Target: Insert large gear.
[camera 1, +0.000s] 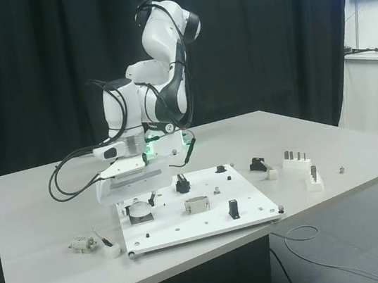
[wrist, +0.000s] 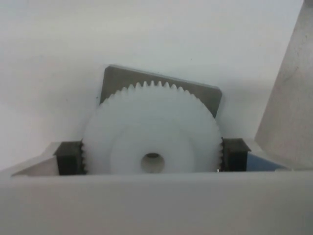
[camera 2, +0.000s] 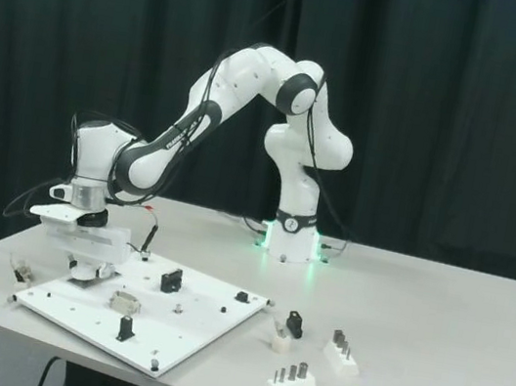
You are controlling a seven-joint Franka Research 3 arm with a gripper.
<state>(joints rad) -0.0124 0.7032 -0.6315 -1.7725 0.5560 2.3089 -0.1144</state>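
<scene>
Arm reaches out low from its base, wrist pointing straight down over the white board on the surface. Pincer is clamped on the large gear, above a grey plate.

large gear: lower part hidden by claw body | grey plate: mostly covered

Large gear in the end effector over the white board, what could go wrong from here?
1. The large gear is held only at two rim points by the black fingers; a sideways push could tilt it.
2. Its centre hole must meet a peg hidden under the gear, above the grey plate; an offset may jam it.
3. The end effector hangs low over the white board, close to its other fittings.
</scene>
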